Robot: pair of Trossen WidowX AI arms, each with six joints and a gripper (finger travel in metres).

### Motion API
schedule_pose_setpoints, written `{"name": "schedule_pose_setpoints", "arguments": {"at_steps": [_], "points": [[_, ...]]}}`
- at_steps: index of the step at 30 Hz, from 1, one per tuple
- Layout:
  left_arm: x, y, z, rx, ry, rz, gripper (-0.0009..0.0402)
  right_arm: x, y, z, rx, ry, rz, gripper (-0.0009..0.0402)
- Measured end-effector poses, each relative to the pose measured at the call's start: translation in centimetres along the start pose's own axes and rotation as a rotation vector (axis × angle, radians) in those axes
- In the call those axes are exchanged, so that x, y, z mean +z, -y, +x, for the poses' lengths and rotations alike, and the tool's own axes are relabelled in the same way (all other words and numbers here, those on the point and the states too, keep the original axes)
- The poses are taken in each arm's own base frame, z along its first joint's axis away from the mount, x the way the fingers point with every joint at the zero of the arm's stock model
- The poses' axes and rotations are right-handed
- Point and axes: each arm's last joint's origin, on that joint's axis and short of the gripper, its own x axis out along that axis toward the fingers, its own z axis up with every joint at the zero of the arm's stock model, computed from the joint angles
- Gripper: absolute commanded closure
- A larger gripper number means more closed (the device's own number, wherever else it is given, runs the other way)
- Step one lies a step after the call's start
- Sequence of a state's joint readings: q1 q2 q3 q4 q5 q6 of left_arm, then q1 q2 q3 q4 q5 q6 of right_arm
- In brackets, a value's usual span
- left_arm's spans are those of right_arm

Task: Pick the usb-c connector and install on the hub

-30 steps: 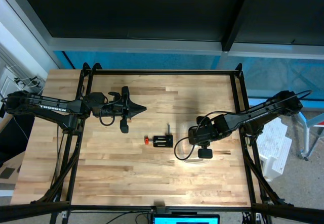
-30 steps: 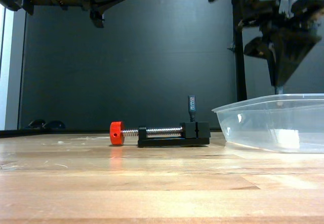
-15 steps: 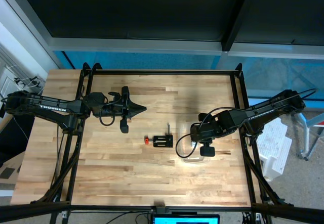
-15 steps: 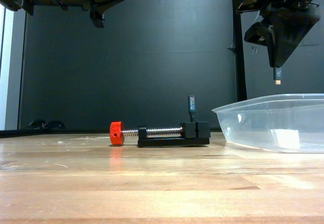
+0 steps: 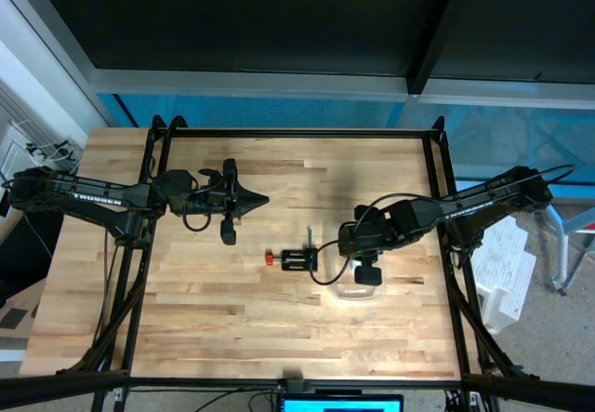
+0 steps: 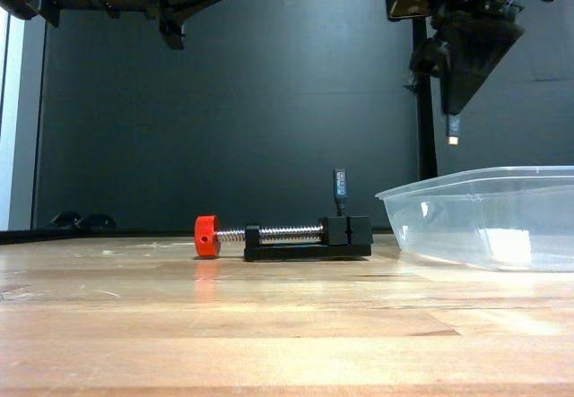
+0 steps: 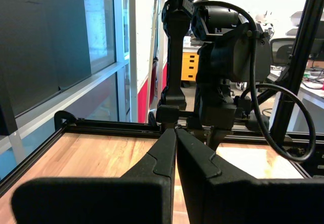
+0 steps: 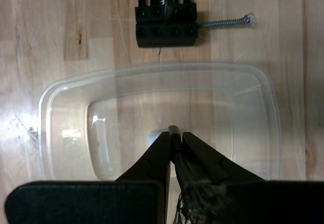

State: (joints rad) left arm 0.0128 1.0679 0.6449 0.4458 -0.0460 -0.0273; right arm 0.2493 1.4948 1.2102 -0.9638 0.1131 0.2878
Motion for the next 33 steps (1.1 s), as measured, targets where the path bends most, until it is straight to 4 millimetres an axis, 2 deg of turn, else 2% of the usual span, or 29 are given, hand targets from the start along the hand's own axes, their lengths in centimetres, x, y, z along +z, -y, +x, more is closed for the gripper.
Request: {"name": "schedule_pose_setpoints", "arguments": {"at_steps": [15,33], "points": [[0.0,0.0,0.0,0.0,0.0,0.0,0.0393,2.4,-0.3,1.5,-0.011,-0.02,-0.001,0.0391],[0.0,0.0,0.0,0.0,0.0,0.0,0.0393,6.0,-0.2,2.2,-0.019,-0.013,-0.011,0.0391]]}}
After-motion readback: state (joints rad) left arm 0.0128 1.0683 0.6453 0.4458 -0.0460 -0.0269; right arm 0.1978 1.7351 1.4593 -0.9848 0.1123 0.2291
